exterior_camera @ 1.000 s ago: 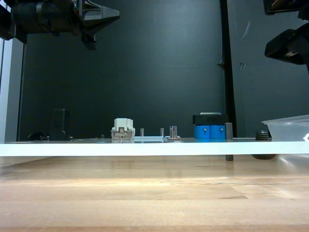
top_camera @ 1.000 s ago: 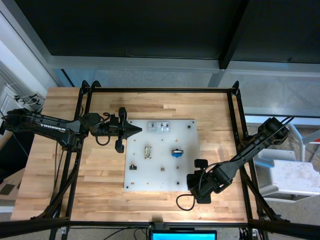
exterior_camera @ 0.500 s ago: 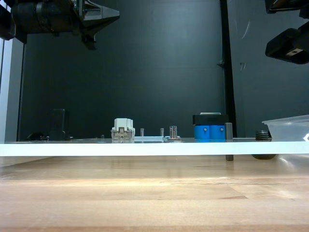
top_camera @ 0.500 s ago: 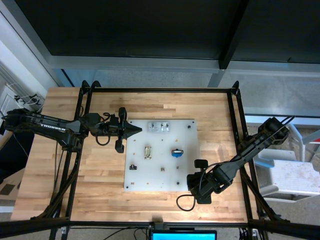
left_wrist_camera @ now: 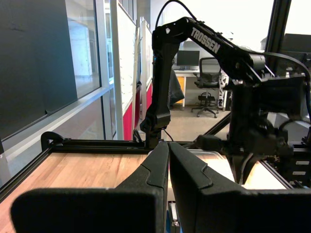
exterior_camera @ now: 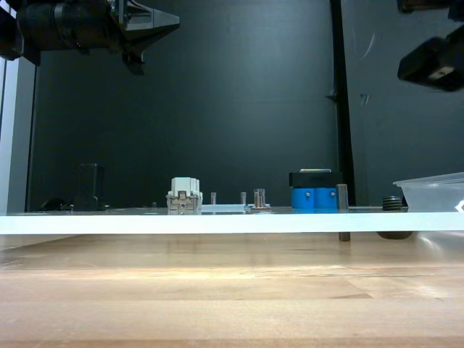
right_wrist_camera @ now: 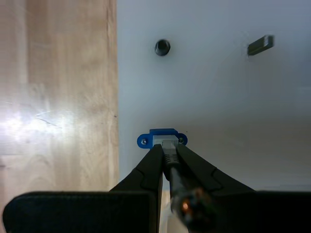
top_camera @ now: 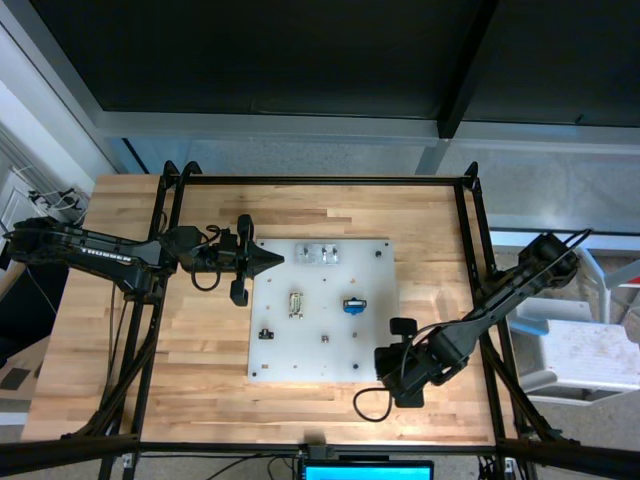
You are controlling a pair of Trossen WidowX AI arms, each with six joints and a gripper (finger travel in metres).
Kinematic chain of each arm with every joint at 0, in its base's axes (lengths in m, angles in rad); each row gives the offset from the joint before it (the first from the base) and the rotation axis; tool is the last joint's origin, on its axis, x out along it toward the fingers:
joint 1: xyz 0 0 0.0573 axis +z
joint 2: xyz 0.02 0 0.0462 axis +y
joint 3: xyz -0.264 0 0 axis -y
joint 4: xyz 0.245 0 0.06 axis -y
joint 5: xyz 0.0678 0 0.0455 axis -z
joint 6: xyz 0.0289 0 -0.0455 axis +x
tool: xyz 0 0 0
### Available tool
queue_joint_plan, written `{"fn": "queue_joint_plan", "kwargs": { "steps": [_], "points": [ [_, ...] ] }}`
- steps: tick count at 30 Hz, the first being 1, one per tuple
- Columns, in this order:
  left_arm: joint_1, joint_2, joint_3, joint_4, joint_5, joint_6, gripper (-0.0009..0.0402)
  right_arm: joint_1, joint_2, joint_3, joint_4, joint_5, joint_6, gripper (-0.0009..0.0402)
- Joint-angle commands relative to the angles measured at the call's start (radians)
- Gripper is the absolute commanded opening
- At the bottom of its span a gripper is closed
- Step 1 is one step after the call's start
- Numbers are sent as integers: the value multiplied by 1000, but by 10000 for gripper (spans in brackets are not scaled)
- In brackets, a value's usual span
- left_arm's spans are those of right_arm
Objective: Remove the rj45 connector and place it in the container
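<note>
Wooden table (top_camera: 200, 340), high view: left gripper (top_camera: 272, 259) hangs at the white board's (top_camera: 300, 350) far-left edge, and right gripper (top_camera: 384, 361) is over its near-right corner. Low view: container (exterior_camera: 432, 193) stands at the right. Left wrist view: fingers (left_wrist_camera: 155, 170) pressed together. Right wrist view: fingertips pinching the rj45 connector (right_wrist_camera: 167, 143) over the board.

1. The right gripper (right_wrist_camera: 168, 149), at the near right corner of the board (right_wrist_camera: 218, 97), is clamped over the rj45 connector (right_wrist_camera: 168, 144). Its fingers (right_wrist_camera: 150, 167) cover all but a pale tip.
2. From above, the wrist hides this claw's tips and the plug beneath.
3. In the low view the right arm (exterior_camera: 435, 61) is cut off by the edge, and the claw's tips do not show.
4. The left gripper (left_wrist_camera: 168, 148), pressed tip to tip above the board's far left edge, blocks whatever lies under it.
5. The contents of the container (top_camera: 318, 255), well apart from both claws, are too small to tell.
</note>
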Motion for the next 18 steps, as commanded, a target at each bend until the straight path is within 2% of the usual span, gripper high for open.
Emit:
{"fn": "queue_joint_plan", "kwargs": {
  "steps": [1,18],
  "points": [
    [0,0,0,0,0,0,1,1,-16,7,-19,-3,0,0],
    [0,0,0,0,0,0,1,2,-115,95,-156,2,17,0]
  ]
}}
